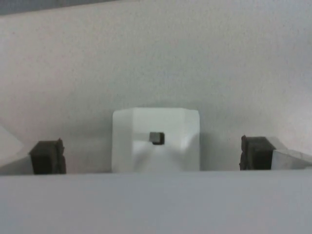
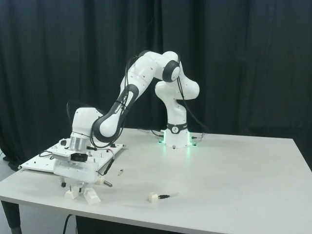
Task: Pick square peg 1.
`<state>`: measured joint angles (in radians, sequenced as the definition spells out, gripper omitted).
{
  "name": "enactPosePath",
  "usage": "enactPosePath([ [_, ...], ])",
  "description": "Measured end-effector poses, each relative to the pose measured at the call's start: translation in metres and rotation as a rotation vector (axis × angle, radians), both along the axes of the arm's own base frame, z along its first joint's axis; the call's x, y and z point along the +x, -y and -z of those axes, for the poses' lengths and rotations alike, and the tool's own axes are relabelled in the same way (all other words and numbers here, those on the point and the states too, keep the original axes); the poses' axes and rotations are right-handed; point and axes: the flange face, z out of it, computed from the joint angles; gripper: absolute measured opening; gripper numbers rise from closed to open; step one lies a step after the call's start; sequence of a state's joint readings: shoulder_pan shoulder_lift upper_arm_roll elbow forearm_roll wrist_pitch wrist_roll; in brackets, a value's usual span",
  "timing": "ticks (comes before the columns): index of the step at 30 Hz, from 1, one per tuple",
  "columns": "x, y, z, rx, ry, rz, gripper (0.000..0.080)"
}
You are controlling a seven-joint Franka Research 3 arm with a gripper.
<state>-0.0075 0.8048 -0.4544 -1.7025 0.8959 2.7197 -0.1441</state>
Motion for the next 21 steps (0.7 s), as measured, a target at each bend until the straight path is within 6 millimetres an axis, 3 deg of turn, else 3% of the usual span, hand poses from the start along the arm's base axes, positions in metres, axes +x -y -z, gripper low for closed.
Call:
enactPosePath([
  [11,0.0023,0.0016,-0.0011,-0.017,0.005,-0.026,0.0800],
  [12,0.0025,0.0017,-0.0015,-0.017,0.007,-0.025,0.0703],
  [20,0.0030,0.0023,-0.0029,0.000,0.027,0.000,0.0703],
  [21,0.0030,0.0024,-0.0030,0.003,0.029,0.004,0.0386],
])
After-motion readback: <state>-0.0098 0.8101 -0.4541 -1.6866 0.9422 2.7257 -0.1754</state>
